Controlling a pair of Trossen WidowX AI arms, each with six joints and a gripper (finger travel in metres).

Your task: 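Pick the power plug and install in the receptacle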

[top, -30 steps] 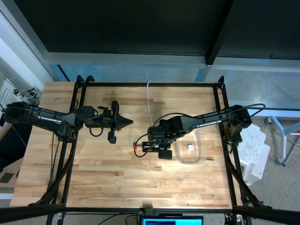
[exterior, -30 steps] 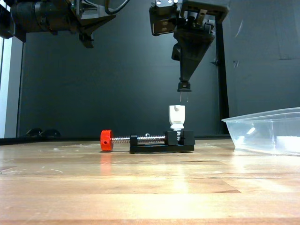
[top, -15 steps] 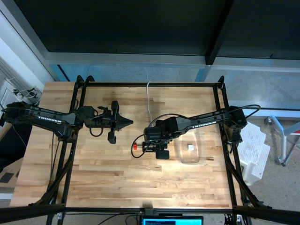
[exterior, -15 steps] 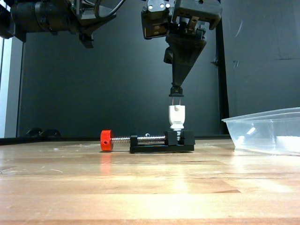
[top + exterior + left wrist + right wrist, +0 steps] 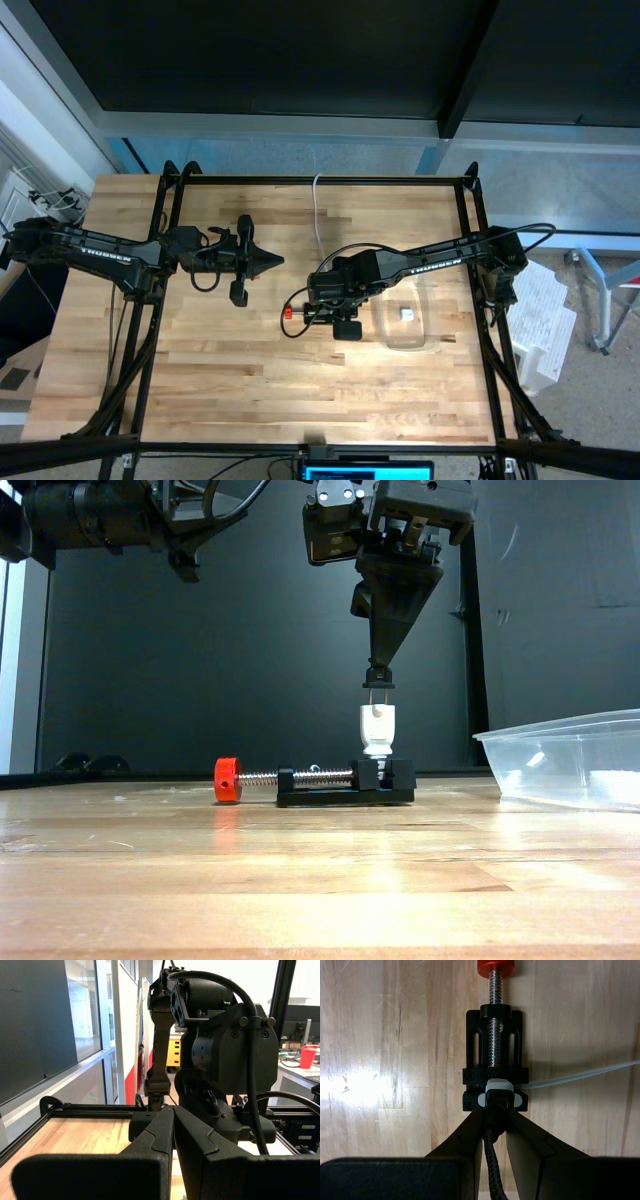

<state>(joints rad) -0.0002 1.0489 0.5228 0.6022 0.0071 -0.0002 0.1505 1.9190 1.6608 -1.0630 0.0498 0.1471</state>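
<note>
The bench point(image 5: 300, 880) is a wood-plank surface. On its right side rests the clear plastic tray point(image 5: 560, 765), which holds a small white square piece point(image 5: 406, 313).

Near the tray's left wall, and apart from it, the receptacle point(image 5: 345, 780) lies flat on the bench. It is a black block with a threaded screw point(image 5: 493, 1020) running out to a red knob point(image 5: 227, 780). In the low view the knob is at the left end. The white socket point(image 5: 377, 728) stands upright on the end of the block nearer the tray.

The right end effector point(image 5: 378, 666) points straight down, directly above the white socket. Its fingers pinch the power plug point(image 5: 378, 678) from both sides. The power plug hangs upright with its prongs down, and the prong tips sit at the top face of the white socket. It cannot be told whether the prongs have entered. In the right wrist view the power plug lines up over the white socket, and a black braided cord point(image 5: 492, 1170) runs back from it between the fingers.

Farther back, the left end effector point(image 5: 272, 262) hovers high above the bench, well apart from the receptacle on its left. It is held level and points toward the right arm, with its fingers pressed together.

The white cord point(image 5: 318, 215) leaves the receptacle and runs to the far edge of the bench
</note>
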